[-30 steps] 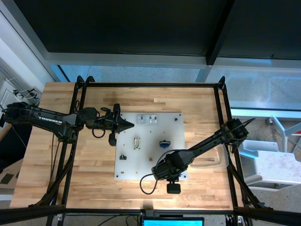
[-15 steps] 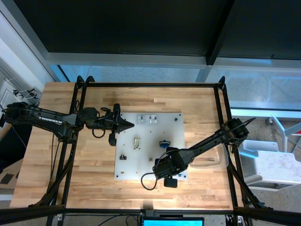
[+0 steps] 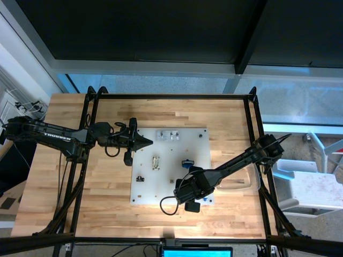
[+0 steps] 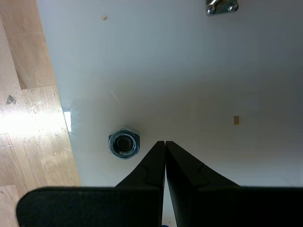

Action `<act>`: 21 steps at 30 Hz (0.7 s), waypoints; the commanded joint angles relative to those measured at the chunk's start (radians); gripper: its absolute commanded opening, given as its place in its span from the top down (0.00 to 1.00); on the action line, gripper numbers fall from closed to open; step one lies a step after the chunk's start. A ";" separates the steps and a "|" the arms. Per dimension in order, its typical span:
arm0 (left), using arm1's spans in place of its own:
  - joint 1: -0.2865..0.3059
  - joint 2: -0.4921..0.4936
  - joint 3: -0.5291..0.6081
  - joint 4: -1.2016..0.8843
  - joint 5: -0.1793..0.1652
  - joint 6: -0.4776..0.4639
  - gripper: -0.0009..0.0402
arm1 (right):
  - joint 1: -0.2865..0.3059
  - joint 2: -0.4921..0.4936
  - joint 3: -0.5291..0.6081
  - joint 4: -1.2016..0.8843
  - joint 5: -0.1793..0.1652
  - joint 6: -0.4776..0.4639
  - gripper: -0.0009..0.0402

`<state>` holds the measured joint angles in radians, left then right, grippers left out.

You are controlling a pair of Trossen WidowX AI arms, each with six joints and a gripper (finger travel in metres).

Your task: Pick the M12 fastener and fasten on the M12 threads

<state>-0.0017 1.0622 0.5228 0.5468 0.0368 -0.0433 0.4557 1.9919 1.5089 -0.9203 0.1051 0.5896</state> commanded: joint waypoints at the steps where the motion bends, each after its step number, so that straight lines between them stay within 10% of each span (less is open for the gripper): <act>1: 0.000 0.000 0.000 0.000 0.000 0.000 0.98 | 0.000 0.000 -0.005 0.010 -0.001 0.000 0.98; 7: 0.000 0.000 0.000 0.000 0.000 0.000 0.98 | 0.000 0.000 -0.008 0.028 -0.051 -0.003 0.98; 13: 0.000 0.000 0.000 0.001 0.000 0.000 0.98 | 0.001 -0.005 -0.005 0.042 -0.368 -0.082 0.98; 18: 0.000 0.000 0.000 0.001 0.000 0.000 0.98 | 0.000 -0.010 -0.005 0.018 -0.372 -0.083 0.98; 21: 0.000 0.000 0.000 0.000 0.000 0.000 0.98 | 0.000 -0.010 -0.005 0.012 -0.317 -0.081 0.98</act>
<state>-0.0017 1.0622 0.5224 0.5468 0.0372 -0.0433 0.4534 1.9823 1.5032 -0.9047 -0.2344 0.5068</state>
